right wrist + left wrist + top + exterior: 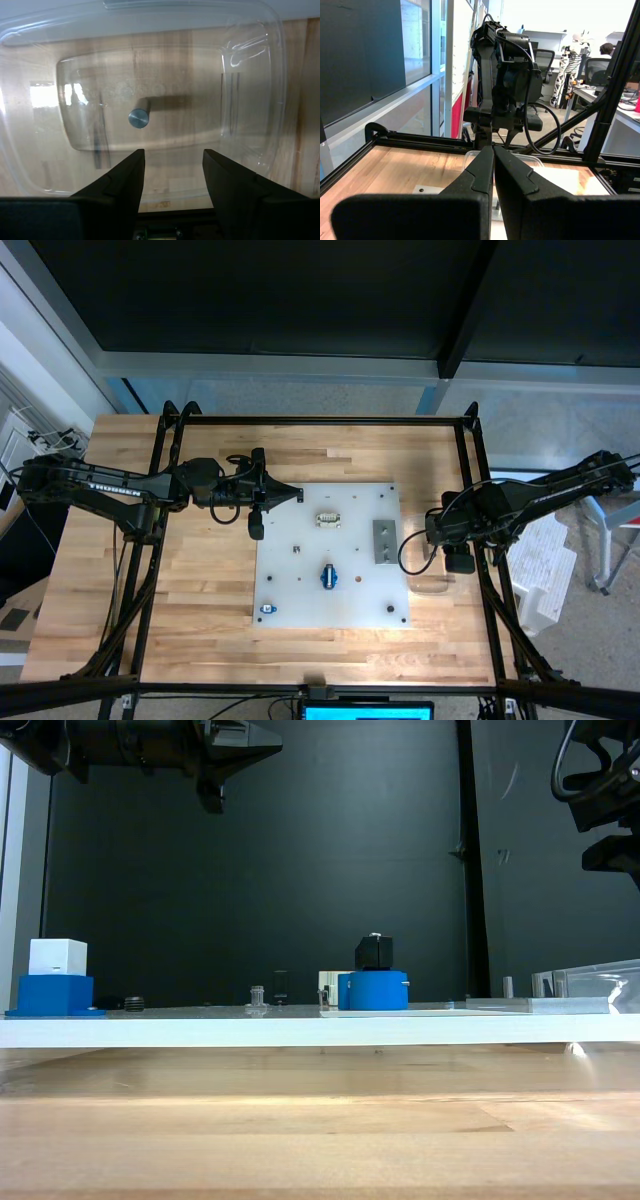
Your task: Pick the 16mm cylinder and install on the taskboard
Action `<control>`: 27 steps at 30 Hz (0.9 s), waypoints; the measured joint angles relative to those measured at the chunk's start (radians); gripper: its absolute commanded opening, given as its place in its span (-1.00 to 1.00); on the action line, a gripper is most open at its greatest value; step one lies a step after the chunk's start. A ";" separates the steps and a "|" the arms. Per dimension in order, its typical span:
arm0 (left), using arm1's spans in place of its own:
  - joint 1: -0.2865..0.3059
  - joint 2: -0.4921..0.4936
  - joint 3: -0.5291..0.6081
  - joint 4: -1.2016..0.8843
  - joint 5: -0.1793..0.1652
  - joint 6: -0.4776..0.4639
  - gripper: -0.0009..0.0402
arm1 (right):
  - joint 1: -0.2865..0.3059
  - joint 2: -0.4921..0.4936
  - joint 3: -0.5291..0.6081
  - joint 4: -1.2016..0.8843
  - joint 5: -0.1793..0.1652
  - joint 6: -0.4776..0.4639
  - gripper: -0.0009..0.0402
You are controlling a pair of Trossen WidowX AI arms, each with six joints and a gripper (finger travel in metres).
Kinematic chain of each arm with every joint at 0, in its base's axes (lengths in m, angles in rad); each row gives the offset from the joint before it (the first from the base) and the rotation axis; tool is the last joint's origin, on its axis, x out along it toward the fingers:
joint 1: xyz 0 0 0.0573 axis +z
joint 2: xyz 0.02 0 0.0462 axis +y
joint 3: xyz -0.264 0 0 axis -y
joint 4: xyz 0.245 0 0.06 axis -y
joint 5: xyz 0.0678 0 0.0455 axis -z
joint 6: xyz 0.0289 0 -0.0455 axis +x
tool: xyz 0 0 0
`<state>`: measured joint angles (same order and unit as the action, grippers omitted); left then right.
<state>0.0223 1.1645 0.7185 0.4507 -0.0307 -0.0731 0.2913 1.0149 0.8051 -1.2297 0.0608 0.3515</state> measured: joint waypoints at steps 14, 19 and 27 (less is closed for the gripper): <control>0.000 0.000 0.000 0.000 0.000 0.000 -0.96 | 0.024 0.009 -0.080 0.100 -0.001 0.007 -0.08; 0.000 0.000 0.000 0.000 0.000 0.000 -0.96 | 0.040 0.009 -0.111 0.138 -0.012 0.007 -0.08; 0.000 0.000 0.000 0.000 0.000 0.000 -0.96 | 0.051 0.038 -0.122 0.147 -0.012 0.010 -0.08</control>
<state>0.0223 1.1645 0.7189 0.4511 -0.0311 -0.0731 0.3428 1.0531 0.6834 -1.0824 0.0490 0.3618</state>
